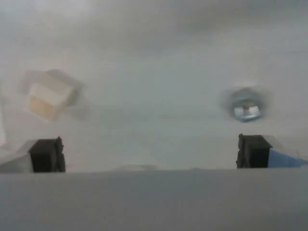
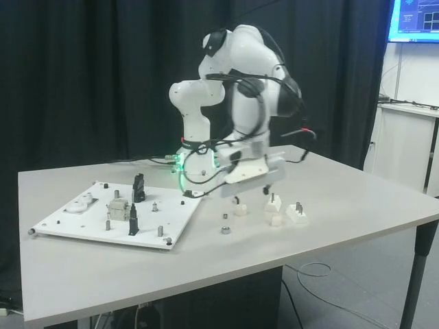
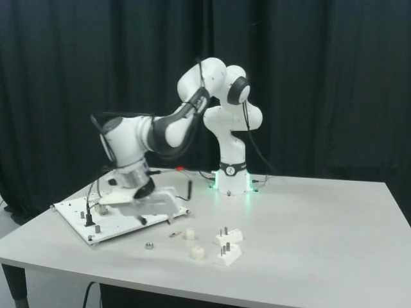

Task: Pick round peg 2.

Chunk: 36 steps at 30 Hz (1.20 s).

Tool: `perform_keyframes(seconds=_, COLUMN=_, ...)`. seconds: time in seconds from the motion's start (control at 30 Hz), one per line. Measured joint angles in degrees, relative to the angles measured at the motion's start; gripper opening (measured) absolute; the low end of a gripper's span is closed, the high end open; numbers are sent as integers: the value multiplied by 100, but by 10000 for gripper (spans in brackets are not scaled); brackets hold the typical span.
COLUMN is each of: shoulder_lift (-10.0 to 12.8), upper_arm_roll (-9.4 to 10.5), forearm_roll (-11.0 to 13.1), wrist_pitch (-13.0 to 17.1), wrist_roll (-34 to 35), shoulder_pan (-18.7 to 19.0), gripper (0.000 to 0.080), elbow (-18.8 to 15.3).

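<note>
Table [image 2: 357,205]: grey, spread beneath my hand.
Board [image 2: 75,229]: white, beside my hand.
My gripper [image 1: 149,154]: fingers spread wide, holding nothing, hovering above the table.
Round peg 2: I could not tell which item it was, nor its axis.
Nut [image 1: 246,107]: below my gripper.

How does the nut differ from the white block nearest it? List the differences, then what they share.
The nut is grey metal, while the white block is white. The nut is a ring with a hole through it, and the white block is a solid, cube-like piece. The nut lies low and flat, and the white block stands taller. Both lie loose on the grey table, off the white board.
</note>
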Motion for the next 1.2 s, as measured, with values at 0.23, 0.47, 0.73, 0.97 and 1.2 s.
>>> perform_keyframes(seconds=0.23, shoulder_lift=-48, upper_arm_roll=149, forearm_roll=-81, wrist_pitch=16, wrist_roll=946, shoulder_pan=388, gripper=800, elbow=-99)
perform_keyframes(seconds=0.47, shoulder_lift=-195, upper_arm_roll=468, forearm_roll=-263, wrist_pitch=171, wrist_roll=1905, shoulder_pan=588, gripper=800, elbow=-179)
perform_keyframes(seconds=0.73, shoulder_lift=-423, upper_arm_roll=759, forearm_roll=-499, wrist_pitch=514, wrist_roll=2683, shoulder_pan=809, gripper=800, elbow=-430)
perform_keyframes(seconds=0.97, shoulder_lift=-608, upper_arm_roll=890, forearm_roll=-677, wrist_pitch=852, wrist_roll=3098, shoulder_pan=1044, gripper=800, elbow=-781)
perform_keyframes(seconds=1.2, shoulder_lift=-768, upper_arm_roll=951, forearm_roll=-812, wrist_pitch=1207, wrist_roll=3343, shoulder_pan=1257, gripper=800, elbow=-1139)
